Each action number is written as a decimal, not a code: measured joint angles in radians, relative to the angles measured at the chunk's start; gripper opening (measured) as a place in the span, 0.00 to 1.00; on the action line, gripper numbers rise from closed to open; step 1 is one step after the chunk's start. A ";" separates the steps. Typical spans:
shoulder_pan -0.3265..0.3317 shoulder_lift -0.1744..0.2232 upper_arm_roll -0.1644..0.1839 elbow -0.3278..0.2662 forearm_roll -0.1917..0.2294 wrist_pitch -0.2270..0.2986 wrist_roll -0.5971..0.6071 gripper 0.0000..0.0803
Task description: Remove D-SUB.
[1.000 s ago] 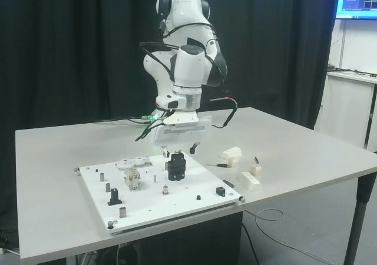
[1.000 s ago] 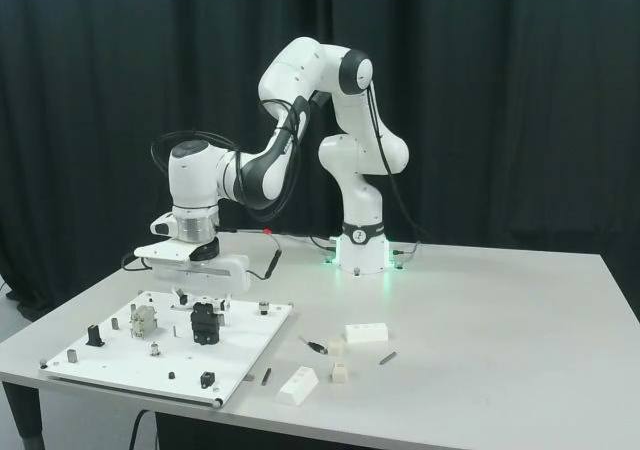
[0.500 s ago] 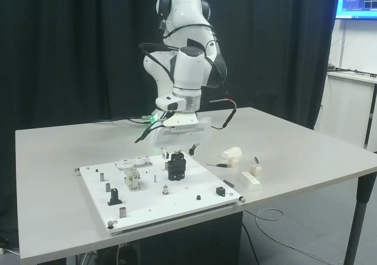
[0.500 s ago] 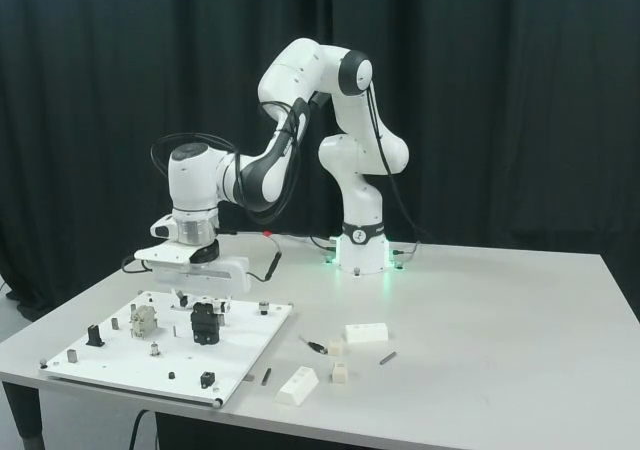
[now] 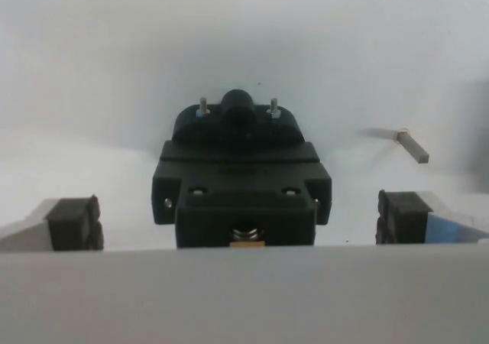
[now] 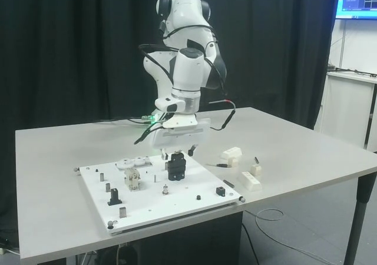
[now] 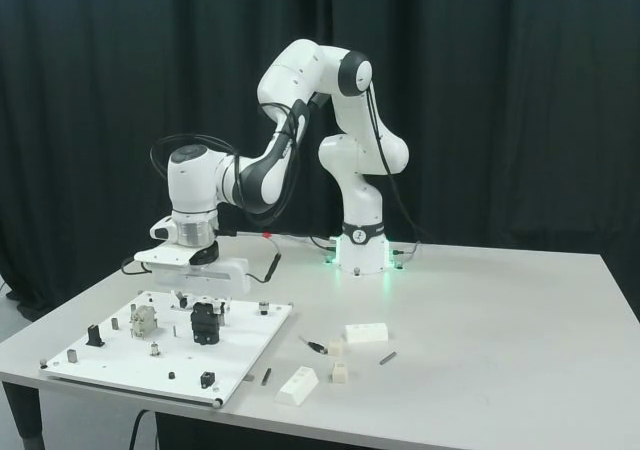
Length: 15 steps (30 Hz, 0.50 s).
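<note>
The black D-SUB connector [image 5: 241,176] stands upright on the white board [image 6: 177,203], with two small screws showing beside its round cap. My gripper [image 5: 237,220] hangs just above it, open, one black fingertip [image 5: 72,222] far out on each side and neither touching it. In the first room view the D-SUB connector [image 6: 176,168] sits near the board's far middle, directly under the gripper [image 6: 177,154]. The second room view shows the same: the D-SUB connector [image 7: 205,323] below the gripper [image 7: 203,300].
The board also carries a pale fixture [image 6: 132,179], a black post [image 6: 113,195], a small black part [image 6: 220,191] and several small pins. White blocks [image 6: 231,154] [image 6: 250,181] lie on the grey table to the right of the board. A short pin [image 5: 412,147] stands near the connector.
The gripper has risen a little above the D-SUB connector. The connector stays in place on the board.
</note>
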 joint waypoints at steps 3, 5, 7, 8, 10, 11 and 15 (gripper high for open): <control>0.000 0.002 -0.002 0.000 0.000 0.000 0.000 1.00; 0.000 0.003 -0.003 0.000 -0.001 0.000 0.000 1.00; 0.000 0.004 -0.005 0.000 -0.002 0.000 -0.001 0.85; 0.000 0.005 -0.005 0.000 -0.002 0.000 -0.002 0.85; 0.000 0.006 -0.007 0.000 -0.003 0.000 -0.006 0.85; 0.000 0.007 -0.008 0.000 -0.003 0.000 -0.009 0.85; 0.000 0.008 -0.009 0.000 -0.002 0.000 -0.014 0.64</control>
